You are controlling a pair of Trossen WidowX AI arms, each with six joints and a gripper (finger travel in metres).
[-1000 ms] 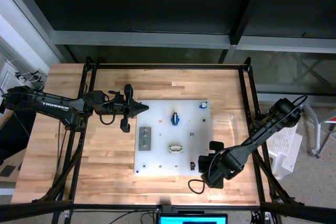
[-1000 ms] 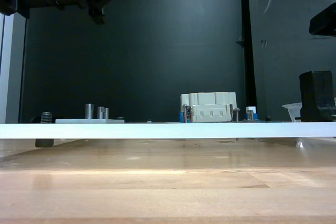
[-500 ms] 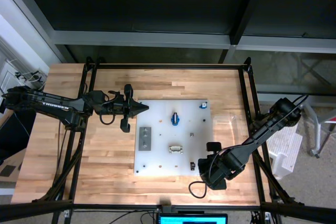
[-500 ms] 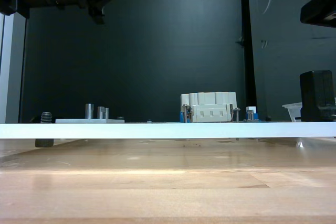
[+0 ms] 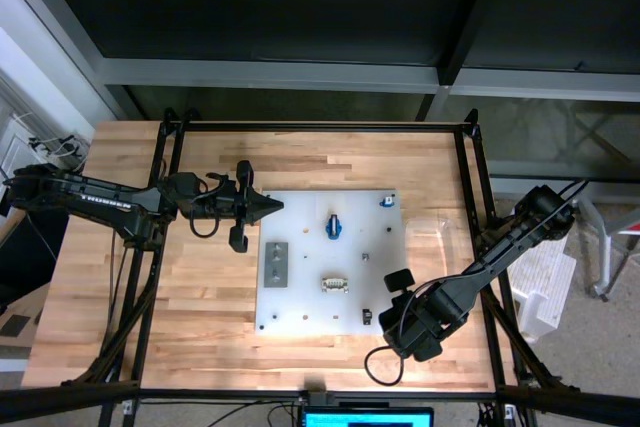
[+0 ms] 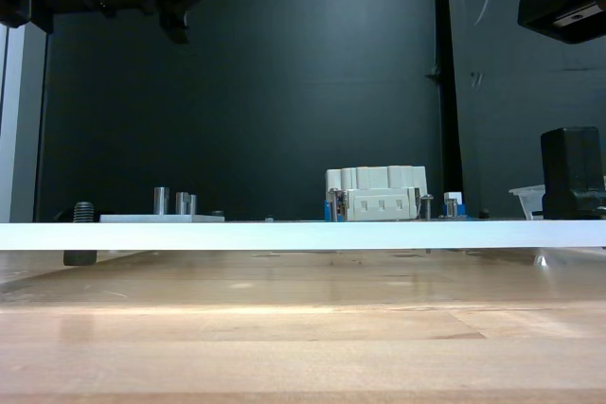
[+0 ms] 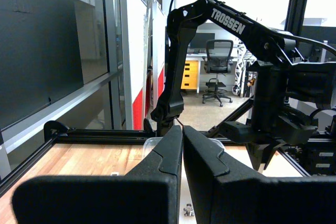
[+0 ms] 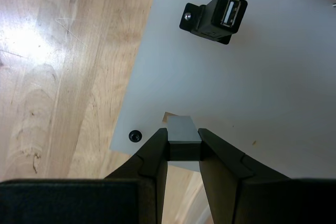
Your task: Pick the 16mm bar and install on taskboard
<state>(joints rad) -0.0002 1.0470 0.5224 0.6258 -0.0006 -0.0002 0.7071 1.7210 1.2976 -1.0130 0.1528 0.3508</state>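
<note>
The 16mm bar (image 8: 181, 128) is a short grey metal piece held between the fingers of my right gripper (image 8: 184, 142), which is shut on it. That gripper (image 5: 400, 282) hangs above the near right corner of the white taskboard (image 5: 300, 237), clear of the surface, and shows high up in the low view (image 6: 565, 14). My left gripper (image 5: 270, 206) hovers over the board's far left edge with its fingers (image 7: 173, 150) pressed together and nothing between them. A grey plate with upright pegs (image 5: 275, 265) sits on the board's left side.
A black USB socket (image 8: 215, 18) is mounted near the board's near right corner, also in the low view (image 6: 571, 172). A white connector (image 5: 335, 285) and a blue part (image 5: 332, 226) stand mid-board. A clear tray (image 5: 440, 232) lies right of the board.
My right gripper has shifted a little to the left over the board's near right corner, still holding the bar. The left arm has not moved.
</note>
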